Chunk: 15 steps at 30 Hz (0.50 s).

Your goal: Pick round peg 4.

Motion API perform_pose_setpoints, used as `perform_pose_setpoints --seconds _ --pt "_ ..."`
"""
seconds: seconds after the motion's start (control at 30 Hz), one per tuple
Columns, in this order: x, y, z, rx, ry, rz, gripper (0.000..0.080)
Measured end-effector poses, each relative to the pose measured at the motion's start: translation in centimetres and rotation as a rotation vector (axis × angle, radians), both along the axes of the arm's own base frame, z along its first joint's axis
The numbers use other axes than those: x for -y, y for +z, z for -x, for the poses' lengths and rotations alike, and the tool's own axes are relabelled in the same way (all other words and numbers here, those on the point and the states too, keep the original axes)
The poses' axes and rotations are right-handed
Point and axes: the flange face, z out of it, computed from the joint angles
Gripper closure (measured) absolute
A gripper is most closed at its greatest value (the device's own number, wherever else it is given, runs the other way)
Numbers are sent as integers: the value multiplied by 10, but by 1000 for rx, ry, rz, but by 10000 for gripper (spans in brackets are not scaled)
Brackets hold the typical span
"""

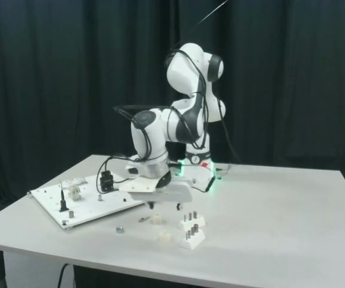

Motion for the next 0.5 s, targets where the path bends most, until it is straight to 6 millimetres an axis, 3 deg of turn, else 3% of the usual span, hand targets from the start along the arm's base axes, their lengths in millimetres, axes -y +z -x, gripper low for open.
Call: perform_pose_setpoints --seconds 0.5 --pt "-35 -7 24 51 -161 27 3"
